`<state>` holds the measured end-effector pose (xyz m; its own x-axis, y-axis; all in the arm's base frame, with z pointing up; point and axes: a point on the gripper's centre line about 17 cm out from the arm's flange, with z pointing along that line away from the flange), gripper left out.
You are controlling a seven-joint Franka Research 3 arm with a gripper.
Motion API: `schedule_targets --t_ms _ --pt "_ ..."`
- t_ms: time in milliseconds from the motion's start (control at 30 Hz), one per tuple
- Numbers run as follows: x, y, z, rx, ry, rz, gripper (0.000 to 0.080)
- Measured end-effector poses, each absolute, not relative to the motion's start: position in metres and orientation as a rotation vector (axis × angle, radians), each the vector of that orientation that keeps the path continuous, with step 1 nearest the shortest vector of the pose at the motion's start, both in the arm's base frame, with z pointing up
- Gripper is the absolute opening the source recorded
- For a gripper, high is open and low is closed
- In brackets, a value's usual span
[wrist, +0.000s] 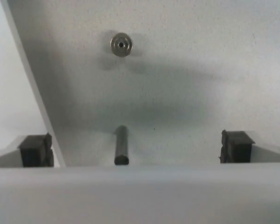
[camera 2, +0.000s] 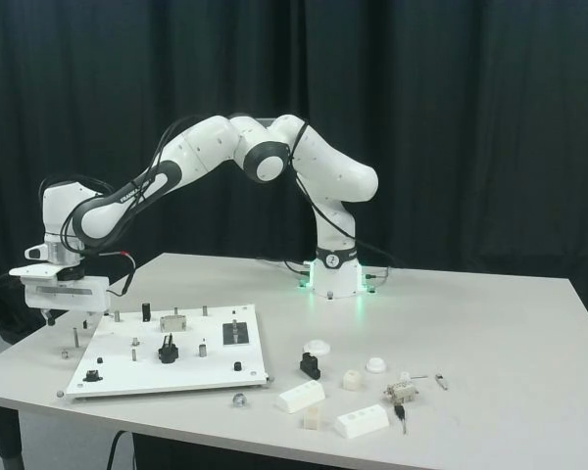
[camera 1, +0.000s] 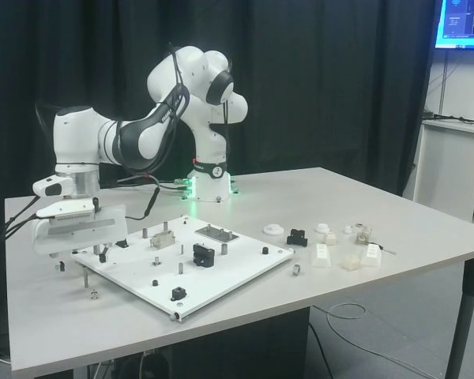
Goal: Remove square peg 4.
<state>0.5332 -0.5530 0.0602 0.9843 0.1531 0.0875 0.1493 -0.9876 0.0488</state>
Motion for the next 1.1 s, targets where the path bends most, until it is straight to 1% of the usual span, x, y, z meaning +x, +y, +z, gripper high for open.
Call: schedule_targets --t_ms 567,1100 --pt "0.533 -0.551 0.065 3.095 0.292 0.133 0.08" --pt "0.515 -0.536 0.081 3.149 0.412 0.059 0.08"
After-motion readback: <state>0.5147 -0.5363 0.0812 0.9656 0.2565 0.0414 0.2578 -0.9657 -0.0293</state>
